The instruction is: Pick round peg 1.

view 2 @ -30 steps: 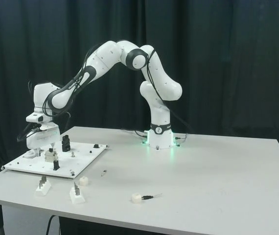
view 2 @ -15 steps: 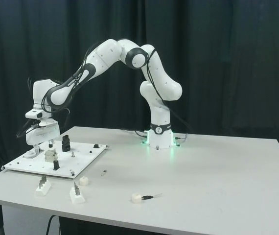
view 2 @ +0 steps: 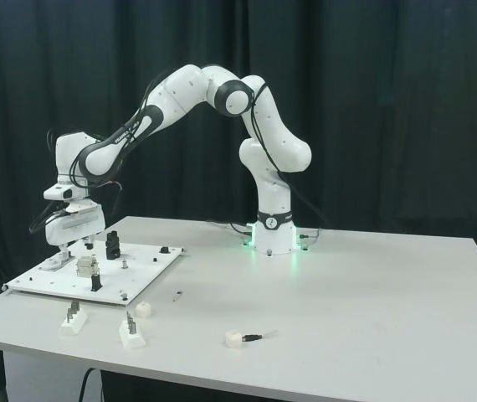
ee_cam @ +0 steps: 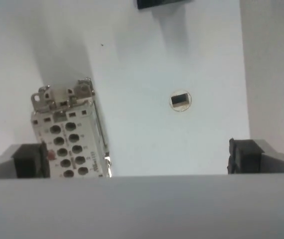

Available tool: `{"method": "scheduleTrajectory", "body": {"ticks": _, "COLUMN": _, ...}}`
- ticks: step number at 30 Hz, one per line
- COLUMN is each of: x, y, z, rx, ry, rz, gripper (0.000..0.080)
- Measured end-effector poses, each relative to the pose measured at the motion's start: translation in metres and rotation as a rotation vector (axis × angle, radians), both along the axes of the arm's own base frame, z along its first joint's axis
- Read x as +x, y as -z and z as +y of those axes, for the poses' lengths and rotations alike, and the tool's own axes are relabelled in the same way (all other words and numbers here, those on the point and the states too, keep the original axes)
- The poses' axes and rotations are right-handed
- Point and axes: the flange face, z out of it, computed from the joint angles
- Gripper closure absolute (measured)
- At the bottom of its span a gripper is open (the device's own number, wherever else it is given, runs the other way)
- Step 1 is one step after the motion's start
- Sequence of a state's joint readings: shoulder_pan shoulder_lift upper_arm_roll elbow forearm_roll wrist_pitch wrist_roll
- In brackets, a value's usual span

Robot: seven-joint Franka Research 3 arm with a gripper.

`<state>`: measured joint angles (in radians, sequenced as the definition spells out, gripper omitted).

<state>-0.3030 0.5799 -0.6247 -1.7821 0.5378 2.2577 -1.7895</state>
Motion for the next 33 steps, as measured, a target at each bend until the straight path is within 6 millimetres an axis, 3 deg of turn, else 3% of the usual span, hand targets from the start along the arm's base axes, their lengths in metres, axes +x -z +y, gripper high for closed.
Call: {"method": "scheduleTrajectory", "body": {"ticks": 33, "x": -0.003, "y": -0.02, "z": 0.014, "rx": 0.067, "ry": 0.012, "rz": 0.013, "gripper": 0.0003}}
